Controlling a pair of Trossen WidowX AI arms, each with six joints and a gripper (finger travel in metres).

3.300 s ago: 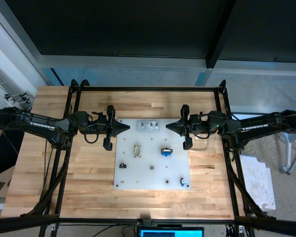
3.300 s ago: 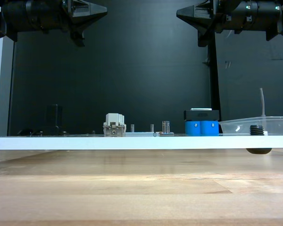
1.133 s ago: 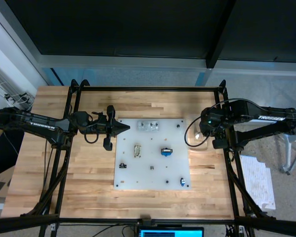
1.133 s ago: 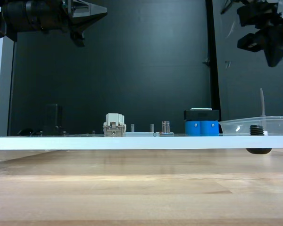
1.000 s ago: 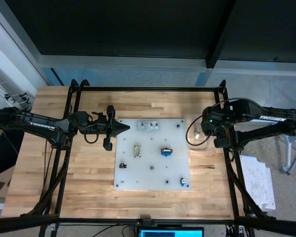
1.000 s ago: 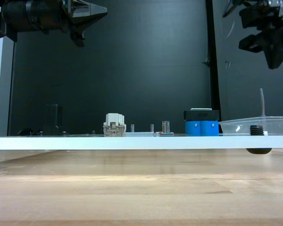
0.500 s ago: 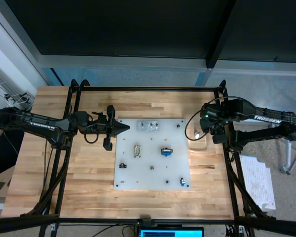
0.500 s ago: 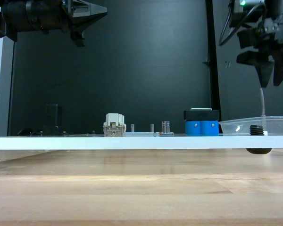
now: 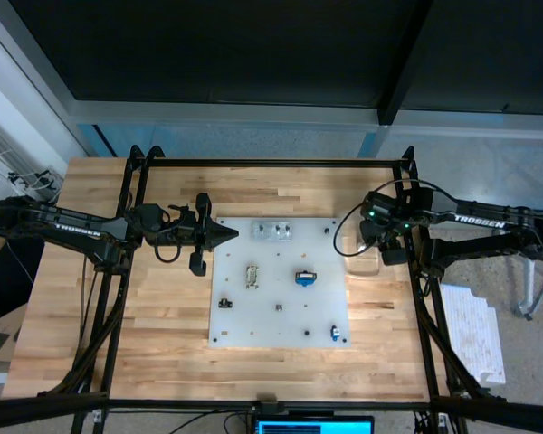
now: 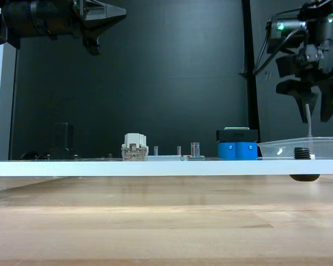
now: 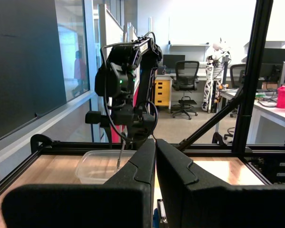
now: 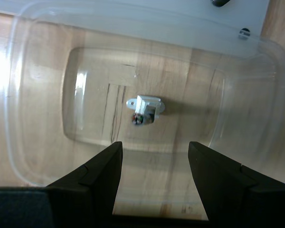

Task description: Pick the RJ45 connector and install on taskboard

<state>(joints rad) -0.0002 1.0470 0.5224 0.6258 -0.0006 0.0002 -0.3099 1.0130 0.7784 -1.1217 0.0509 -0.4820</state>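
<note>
Wooden desk [image 9: 163, 298]: right tool [image 9: 373, 240] poised above the tray [image 9: 360, 268].
High: board [image 9: 253, 316] lies just beside the tray, left tool [image 9: 233, 233] across the board from it. Low: right tool hangs spread over the tray. Left wrist: left tool's fingers pressed together. Right wrist: connector [image 12: 145, 109] lies inside the tray, under the spread tool.

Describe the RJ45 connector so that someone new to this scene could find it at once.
Right of the white taskboard sits a clear plastic tray, under the open right gripper; the shut left gripper hangs over the board's far left corner. The RJ45 connector is the small white block lying loose in the tray's middle, while every other fitting stands on the board.
</note>
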